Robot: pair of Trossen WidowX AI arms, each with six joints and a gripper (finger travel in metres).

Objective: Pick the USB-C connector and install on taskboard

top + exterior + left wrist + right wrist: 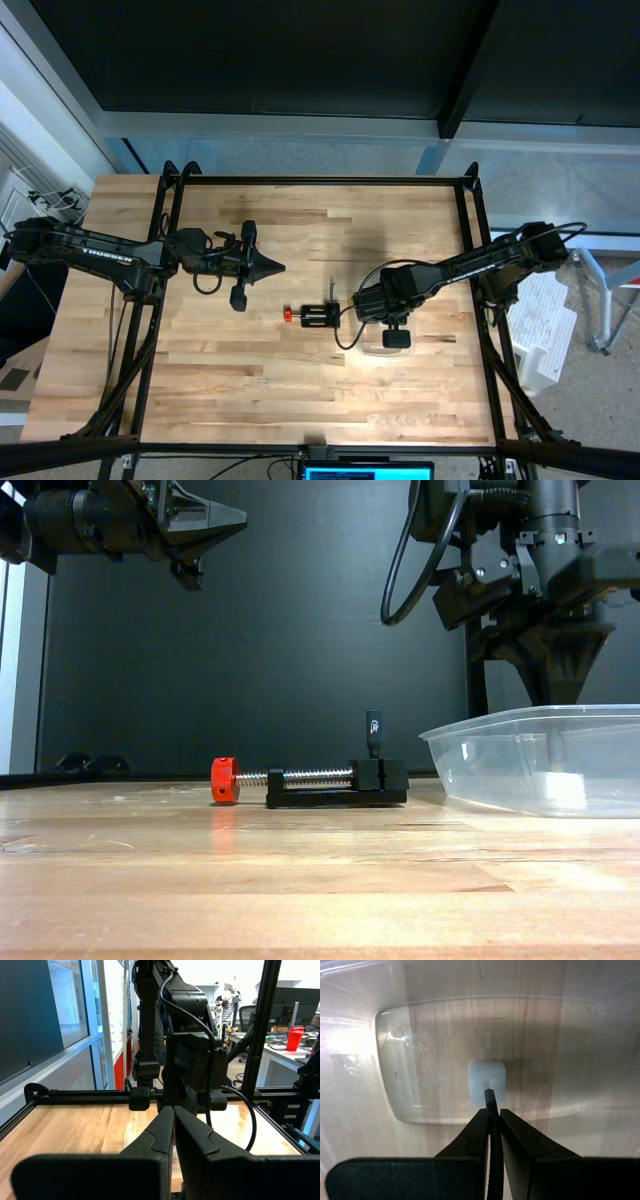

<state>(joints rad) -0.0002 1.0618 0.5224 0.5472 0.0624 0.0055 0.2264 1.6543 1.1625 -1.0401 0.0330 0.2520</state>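
Wood table (250,380): right tool (493,1111) above clear tray (480,758), USB-C connector (490,1096) pinched btwn its jaws; left tool (174,1109) closed, hovering left.

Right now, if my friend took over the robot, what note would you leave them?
Left claw: shut, parked high at the left, holding nothing.
Right claw: shut on the thin black USB-C connector, over the white square piece in the clear plastic tray.
Black taskboard block with orange-red knob: beside the tray.
Done: grasp. Left: lift, carry, install.

Office lab: framed workbench (250,350), desks (281,1054), chairs (245,1014).
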